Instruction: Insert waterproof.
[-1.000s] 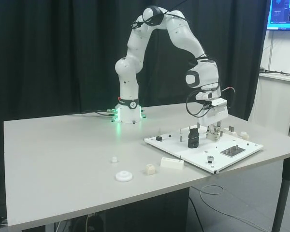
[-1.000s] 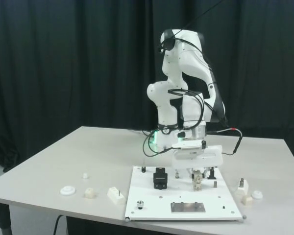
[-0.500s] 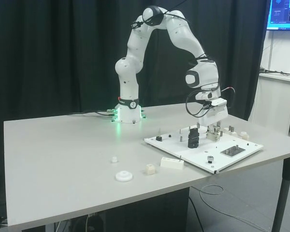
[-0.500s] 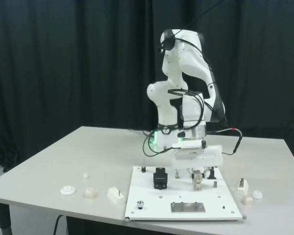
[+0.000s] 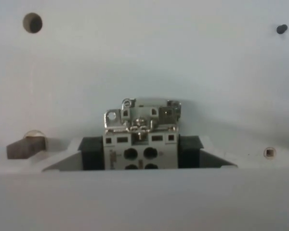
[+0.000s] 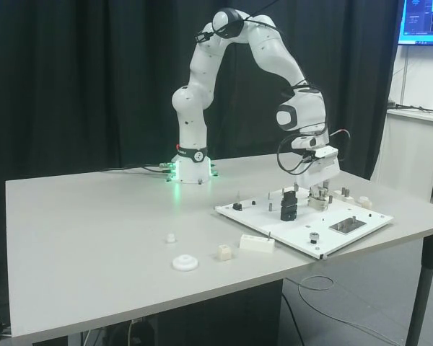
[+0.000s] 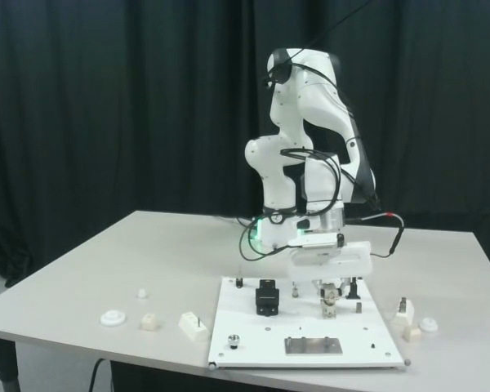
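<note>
The waterproof connector [image 5: 140, 137] is a small white block with round sockets and a metal clip on top. It stands between my black fingers [image 5: 91, 153] in the wrist view, and both pads touch its sides. My gripper [image 7: 328, 292] hangs low over the white assembly board [image 7: 306, 327], shut on the connector [image 7: 328, 304], whose lower part is hidden. In the first room view the gripper [image 6: 317, 189] is over the far middle of the board [image 6: 303, 220].
A black block [image 6: 288, 205] stands on the board beside the gripper, and a grey metal plate [image 6: 346, 225] lies near its front edge. Several small white parts [image 6: 256, 243] lie on the grey table left of the board. Two more sit at its right [image 7: 429, 324].
The hand has risen a little above the board. Nothing else on the table has moved.
</note>
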Available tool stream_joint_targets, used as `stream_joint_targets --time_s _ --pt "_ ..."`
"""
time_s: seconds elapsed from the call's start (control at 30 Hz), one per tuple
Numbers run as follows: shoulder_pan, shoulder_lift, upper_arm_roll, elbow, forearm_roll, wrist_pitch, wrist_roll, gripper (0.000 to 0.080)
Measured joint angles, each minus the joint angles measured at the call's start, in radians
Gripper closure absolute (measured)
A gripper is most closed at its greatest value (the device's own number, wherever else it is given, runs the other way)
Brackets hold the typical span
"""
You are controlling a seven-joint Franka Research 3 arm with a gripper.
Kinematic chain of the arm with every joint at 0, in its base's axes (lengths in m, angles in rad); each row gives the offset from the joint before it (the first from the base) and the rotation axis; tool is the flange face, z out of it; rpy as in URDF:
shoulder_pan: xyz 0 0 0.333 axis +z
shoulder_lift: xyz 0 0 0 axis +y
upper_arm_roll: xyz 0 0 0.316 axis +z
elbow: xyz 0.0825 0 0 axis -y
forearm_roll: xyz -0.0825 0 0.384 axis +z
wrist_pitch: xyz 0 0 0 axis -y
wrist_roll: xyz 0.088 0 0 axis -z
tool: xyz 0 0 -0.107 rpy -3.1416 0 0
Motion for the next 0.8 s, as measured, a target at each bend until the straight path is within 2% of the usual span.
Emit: stream_joint_targets --time_s 0.8 --pt "0.003 0.003 -0.001 -0.014 0.0 0.047 0.005 0.0482"
